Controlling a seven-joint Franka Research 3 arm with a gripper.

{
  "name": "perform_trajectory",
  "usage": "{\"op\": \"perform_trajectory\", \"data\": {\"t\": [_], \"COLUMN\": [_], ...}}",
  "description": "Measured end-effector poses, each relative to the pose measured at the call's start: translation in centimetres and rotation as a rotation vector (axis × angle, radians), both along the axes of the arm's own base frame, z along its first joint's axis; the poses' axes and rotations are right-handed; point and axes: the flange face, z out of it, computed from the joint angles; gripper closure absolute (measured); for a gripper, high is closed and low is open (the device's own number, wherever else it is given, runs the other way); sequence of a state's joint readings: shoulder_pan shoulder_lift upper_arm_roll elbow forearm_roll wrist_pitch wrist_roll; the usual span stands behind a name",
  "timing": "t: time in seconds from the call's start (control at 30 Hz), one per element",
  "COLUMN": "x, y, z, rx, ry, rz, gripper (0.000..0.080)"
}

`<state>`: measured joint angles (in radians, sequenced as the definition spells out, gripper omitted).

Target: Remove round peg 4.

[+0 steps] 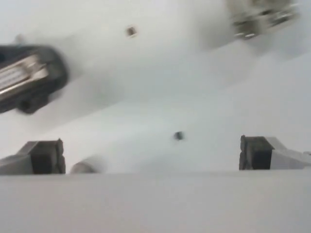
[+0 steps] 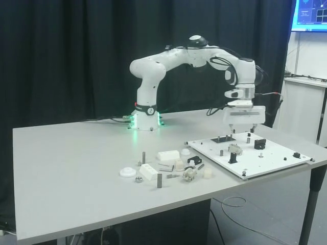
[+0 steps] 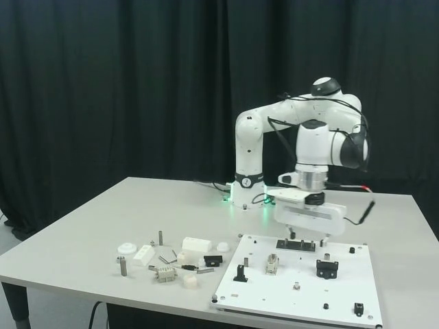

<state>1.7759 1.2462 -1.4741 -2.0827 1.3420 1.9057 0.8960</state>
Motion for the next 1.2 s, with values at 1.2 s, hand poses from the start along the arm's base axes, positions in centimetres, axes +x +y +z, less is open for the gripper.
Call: {"op": "perform_trajectory", "data": {"t": [1.2], "x": [-0.5], "y": [5.7], "z": [-4.2], "rx": [-0.034], "ry": [0.070], "rz": [0.146], "gripper": [0.0003]}}
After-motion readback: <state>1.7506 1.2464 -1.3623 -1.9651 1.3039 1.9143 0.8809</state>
